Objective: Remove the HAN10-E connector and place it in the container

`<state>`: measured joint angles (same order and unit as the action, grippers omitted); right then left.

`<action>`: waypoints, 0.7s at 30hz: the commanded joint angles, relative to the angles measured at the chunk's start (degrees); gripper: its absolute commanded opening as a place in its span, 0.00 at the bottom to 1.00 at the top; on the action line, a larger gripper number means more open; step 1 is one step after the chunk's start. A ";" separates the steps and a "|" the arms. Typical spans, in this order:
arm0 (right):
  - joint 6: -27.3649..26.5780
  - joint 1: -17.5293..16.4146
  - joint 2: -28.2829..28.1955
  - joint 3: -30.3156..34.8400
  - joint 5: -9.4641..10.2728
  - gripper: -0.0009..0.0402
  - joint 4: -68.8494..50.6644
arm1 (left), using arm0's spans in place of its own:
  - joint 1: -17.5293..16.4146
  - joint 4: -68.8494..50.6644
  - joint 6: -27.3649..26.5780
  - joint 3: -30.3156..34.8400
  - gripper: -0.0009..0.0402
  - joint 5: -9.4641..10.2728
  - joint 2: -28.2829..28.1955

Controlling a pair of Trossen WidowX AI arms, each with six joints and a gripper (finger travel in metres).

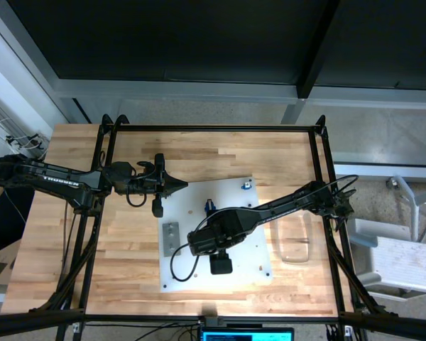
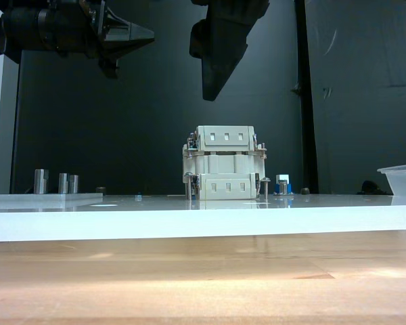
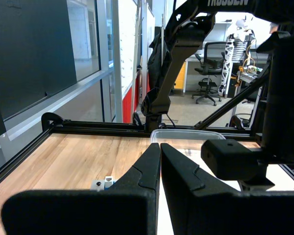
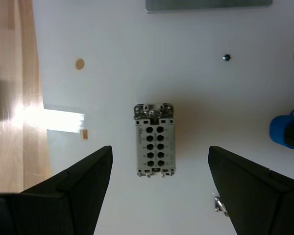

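The connector point(image 4: 154, 139) stood upright near the middle of the white board point(image 1: 255, 213), its face of pin holes turned up. From the low view it looked like an upper block seated on a matching base, which would explain why the task said remove and not simply pick up: it probably needed a straight pull upward off the board.

The right hand point(image 2: 208, 88) hung well above the board, directly over the connector and pointing straight down. Its two fingers point(image 4: 73, 188) were spread wide, one to each side of the connector's narrow width. That pose suited a vertical drop, with the fingers closing across the short sides rather than the long ones. It held nothing and touched nothing.

The container point(image 1: 292, 260) sat on the counter point(image 1: 128, 241) just off the board's right edge, on the right arm's own side, likely so the carry would be short. It looked empty, though its clear walls made this hard to judge.

The left hand point(image 1: 179, 185) was pinched fully together and gripped nothing. It hovered off the board's far-left corner, high and level, apparently parked there to keep the space over the board free.

A blue knob point(image 4: 286, 132) and a grey plate point(image 1: 171, 238) also sat on the board, both apart from the connector, so neither seemed to block the descent.
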<state>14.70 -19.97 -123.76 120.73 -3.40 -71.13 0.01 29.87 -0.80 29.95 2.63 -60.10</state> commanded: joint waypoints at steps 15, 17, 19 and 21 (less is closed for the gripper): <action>-0.72 -0.63 -3.65 -0.28 0.00 0.69 1.33 | -0.02 -0.02 0.00 0.00 0.02 0.00 0.00; -0.92 -0.66 -3.65 -0.28 0.00 0.69 1.38 | -0.02 -0.02 0.00 0.00 0.02 0.00 0.00; -1.31 -0.66 -3.74 -0.48 -0.07 0.69 1.49 | -0.02 0.00 0.00 0.00 0.02 0.00 0.00; -1.53 -0.66 -4.24 -0.57 -0.07 0.69 1.36 | -0.02 0.00 0.00 0.00 0.02 0.00 0.00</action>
<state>13.32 -20.62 -127.68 120.27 -3.44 -69.71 0.01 29.89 -0.82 29.95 2.63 -60.10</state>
